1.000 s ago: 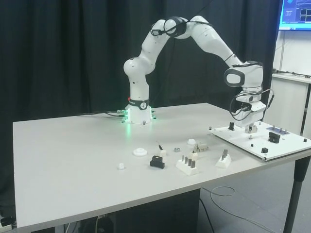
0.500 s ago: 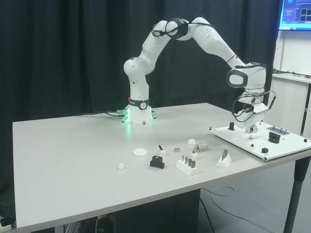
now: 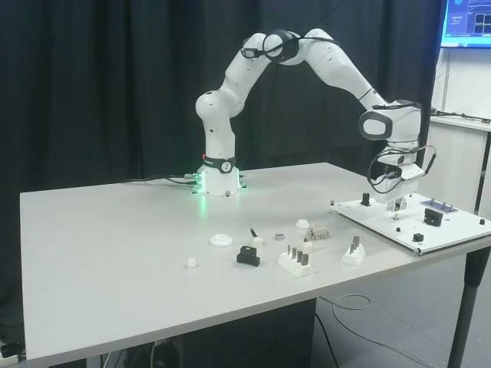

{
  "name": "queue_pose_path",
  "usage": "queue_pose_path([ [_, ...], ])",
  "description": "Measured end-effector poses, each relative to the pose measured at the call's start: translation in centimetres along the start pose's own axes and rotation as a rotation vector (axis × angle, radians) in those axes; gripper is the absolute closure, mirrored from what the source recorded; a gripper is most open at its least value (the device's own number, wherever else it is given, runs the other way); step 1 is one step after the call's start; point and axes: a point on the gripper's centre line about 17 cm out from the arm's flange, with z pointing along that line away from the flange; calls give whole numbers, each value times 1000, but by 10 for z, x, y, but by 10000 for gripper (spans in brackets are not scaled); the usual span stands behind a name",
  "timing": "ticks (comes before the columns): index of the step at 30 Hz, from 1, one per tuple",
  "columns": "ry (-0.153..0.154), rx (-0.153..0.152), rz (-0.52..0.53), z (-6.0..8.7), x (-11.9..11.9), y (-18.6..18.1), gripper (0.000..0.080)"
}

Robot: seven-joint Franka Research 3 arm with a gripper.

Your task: Insert BNC.

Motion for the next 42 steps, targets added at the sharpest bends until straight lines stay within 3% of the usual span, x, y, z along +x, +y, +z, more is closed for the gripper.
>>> queue_pose_path([
  [31, -3, -11, -2, 9, 1, -8, 675],
  [42, -3, -36, -13, 9, 4, 1, 675],
])
